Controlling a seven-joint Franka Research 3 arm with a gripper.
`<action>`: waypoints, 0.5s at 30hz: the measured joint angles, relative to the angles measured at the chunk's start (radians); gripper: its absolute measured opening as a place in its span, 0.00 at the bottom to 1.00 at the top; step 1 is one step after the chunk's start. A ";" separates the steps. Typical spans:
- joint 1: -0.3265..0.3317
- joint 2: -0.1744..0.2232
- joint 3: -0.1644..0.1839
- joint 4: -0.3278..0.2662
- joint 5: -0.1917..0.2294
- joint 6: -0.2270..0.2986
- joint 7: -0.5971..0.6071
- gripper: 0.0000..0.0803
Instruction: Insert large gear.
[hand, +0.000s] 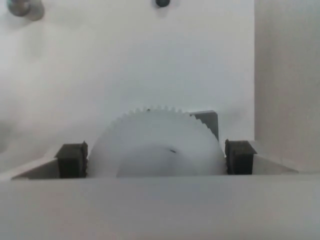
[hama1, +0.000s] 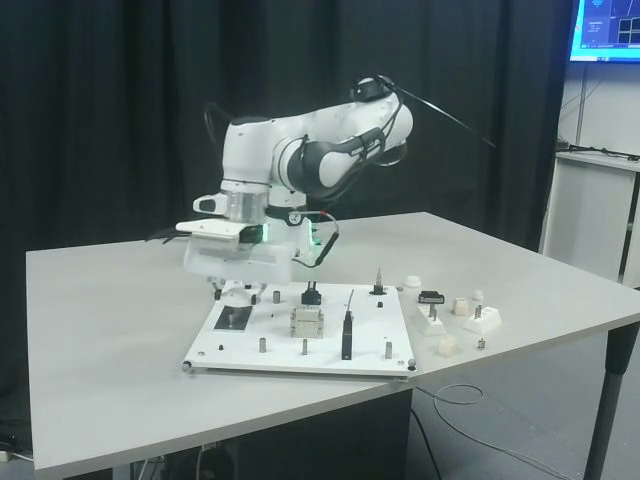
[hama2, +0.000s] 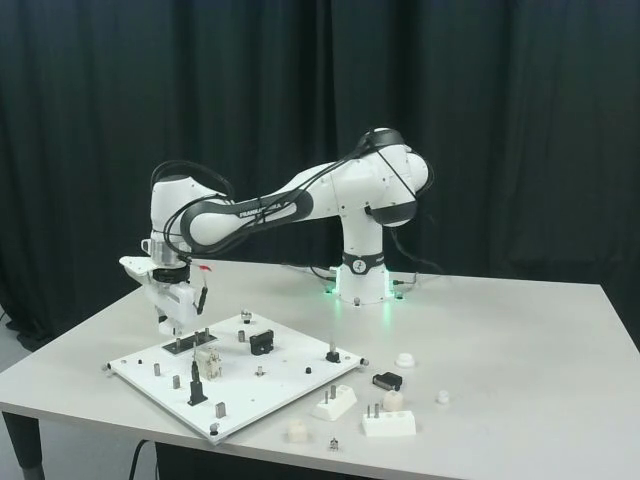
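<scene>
White large gear (hand: 157, 145), toothed, rigid and probably light, sits clamped across its rim between the black pads (hand: 71, 160) of the gripper (hand: 156, 159), fingers closed to its diameter, above the white assembly board (hama1: 300, 352) near its far corner.

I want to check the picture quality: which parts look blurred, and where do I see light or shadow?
Wrist view: the large gear between the black fingertips is soft-edged, and the near foreground is blurred. First room view: a bright screen glows at the top corner. Second room view: green light shows at the arm's base; the black curtain stays dark.
</scene>
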 joint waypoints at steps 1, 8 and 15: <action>-0.007 0.000 0.003 0.005 0.000 -0.005 0.000 0.74; -0.051 0.001 0.022 0.037 -0.001 -0.033 0.000 0.74; -0.083 0.001 0.034 0.064 -0.003 -0.056 0.000 0.74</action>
